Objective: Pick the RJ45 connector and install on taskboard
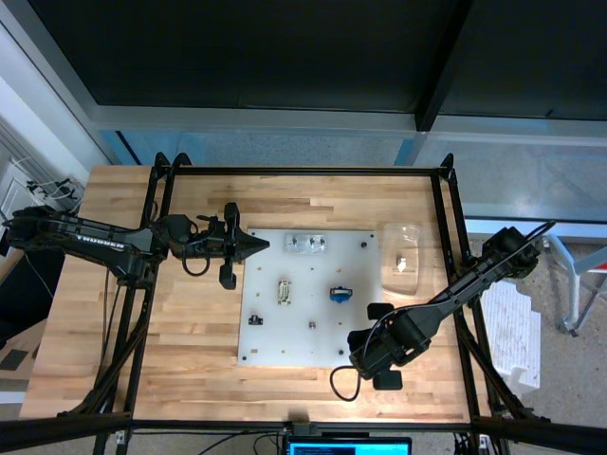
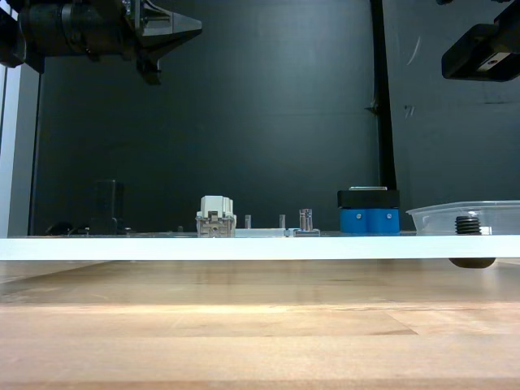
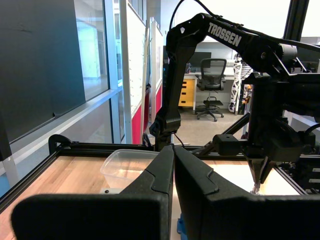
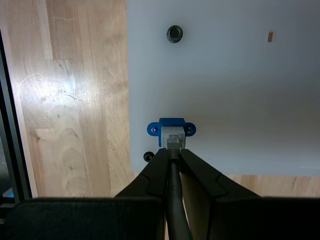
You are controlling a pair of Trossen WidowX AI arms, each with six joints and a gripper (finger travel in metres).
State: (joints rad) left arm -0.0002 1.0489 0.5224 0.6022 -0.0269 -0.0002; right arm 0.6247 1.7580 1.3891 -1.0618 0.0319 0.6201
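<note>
- The taskboard (image 1: 285,332) is laid flat on the wooden table (image 1: 171,322). Silver blocks (image 1: 306,245) are mounted near its far edge, and a beige socket block (image 1: 283,292) near its middle.
- A clear tray (image 1: 410,280) is set just beside the board's far right corner.
- In the high view the board's near right corner is covered by the right arm.
- The right gripper (image 4: 172,150) is held over that near right corner. Its fingers are pointed down at the board and pinched on the RJ45 connector (image 4: 173,139).
- In the right wrist view the connector is seen directly over a blue fitting (image 4: 171,122) close to the board's edge. A black screw head (image 4: 147,156) is seen just beside it. Whether plug and fitting touch cannot be told.
- The plug's long axis is lined up with the fingers, and its free end is turned toward the board.
- The left gripper (image 1: 264,245) is held high above the board's far left edge and pointed right, with its fingers pressed together.
</note>
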